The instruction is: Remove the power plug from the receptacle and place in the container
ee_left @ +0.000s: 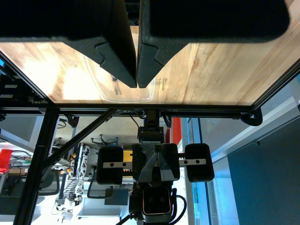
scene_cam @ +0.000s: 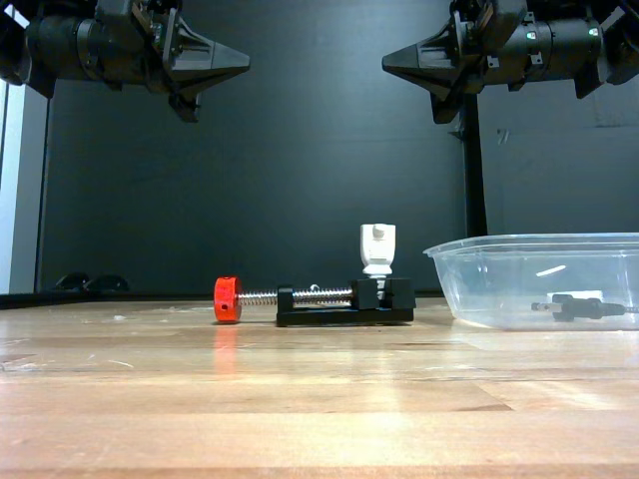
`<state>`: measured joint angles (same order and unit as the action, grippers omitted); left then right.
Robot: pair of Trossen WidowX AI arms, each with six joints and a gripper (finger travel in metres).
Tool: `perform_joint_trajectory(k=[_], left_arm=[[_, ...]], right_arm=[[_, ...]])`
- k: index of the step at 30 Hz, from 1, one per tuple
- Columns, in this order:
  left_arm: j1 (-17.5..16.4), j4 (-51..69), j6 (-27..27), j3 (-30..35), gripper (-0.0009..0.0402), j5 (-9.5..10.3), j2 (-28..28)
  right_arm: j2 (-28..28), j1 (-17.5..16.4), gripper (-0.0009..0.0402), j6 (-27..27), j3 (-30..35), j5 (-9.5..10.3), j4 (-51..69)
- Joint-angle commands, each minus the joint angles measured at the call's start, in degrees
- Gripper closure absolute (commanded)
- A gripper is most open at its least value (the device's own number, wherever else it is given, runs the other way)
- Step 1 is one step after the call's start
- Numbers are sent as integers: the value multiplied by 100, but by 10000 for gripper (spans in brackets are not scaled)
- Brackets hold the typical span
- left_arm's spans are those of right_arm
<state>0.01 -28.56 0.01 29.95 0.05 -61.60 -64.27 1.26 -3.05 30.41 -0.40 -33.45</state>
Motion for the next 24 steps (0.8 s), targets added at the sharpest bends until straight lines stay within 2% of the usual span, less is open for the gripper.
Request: perform_joint_trajectory(k=[1, 24], left_arm=[[0, 0, 0, 0, 393, -2, 0], [0, 0, 0, 0, 393, -2, 0]], right_arm=[[-2, -2, 393, 11, 2, 0, 0], [-2, -4, 393, 55, 4, 0, -24]])
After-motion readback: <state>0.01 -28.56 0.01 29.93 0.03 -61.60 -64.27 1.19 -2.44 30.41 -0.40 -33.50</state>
